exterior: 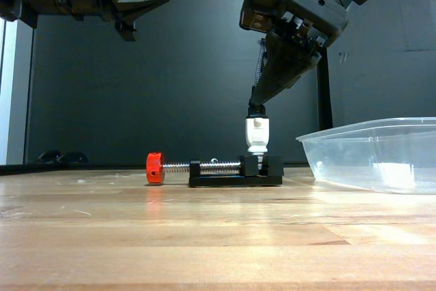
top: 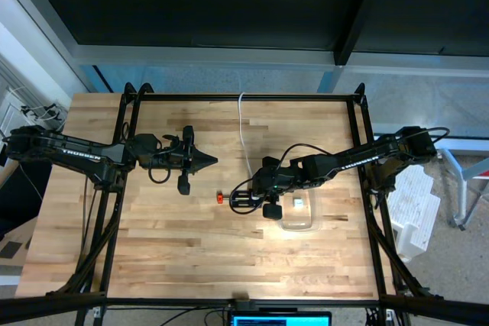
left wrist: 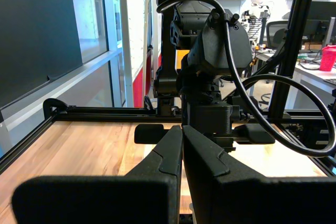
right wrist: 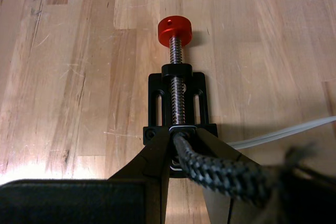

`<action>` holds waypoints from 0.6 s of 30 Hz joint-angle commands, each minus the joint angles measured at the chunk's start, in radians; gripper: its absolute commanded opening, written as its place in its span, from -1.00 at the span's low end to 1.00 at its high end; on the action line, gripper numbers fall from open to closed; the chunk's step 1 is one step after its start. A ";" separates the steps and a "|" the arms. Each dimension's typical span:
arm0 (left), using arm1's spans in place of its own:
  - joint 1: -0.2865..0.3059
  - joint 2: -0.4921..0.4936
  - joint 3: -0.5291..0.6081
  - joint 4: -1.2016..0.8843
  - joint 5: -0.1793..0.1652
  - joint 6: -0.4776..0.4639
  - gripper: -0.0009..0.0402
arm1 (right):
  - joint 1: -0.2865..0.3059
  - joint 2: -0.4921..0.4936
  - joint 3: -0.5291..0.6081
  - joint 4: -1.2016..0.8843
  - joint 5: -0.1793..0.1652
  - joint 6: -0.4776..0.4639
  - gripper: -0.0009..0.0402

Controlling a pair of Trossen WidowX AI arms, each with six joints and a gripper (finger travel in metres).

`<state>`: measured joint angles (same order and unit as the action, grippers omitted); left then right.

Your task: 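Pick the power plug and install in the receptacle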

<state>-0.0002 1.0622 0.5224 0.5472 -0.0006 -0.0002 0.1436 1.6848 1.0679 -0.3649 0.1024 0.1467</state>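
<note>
The power plug is a tiny black body pinched at the tips of my right gripper, which points straight down. It sits on top of the white receptacle, touching it. The receptacle stands in a black vise with an orange-red knob. In the right wrist view the fingers close around the plug and its braided black cord above the vise. My left gripper hovers shut and holding nothing over the table's left half, well away from the vise.
A clear plastic tray holding a small white block lies just right of the vise. The receptacle's thin white cable runs to the far edge. A black frame rims the table.
</note>
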 commanded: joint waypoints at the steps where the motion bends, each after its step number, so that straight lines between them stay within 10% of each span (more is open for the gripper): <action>1: 0.000 0.000 0.000 0.000 0.000 0.000 -0.96 | 0.000 0.003 -0.005 -0.037 -0.002 -0.002 -0.96; 18: 0.000 0.000 0.000 0.000 0.000 0.000 -0.96 | 0.000 -0.027 0.034 -0.044 -0.022 -0.002 -0.86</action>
<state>-0.0002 1.0622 0.5224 0.5476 -0.0010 -0.0002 0.1425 1.6569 1.0946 -0.4084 0.0853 0.1436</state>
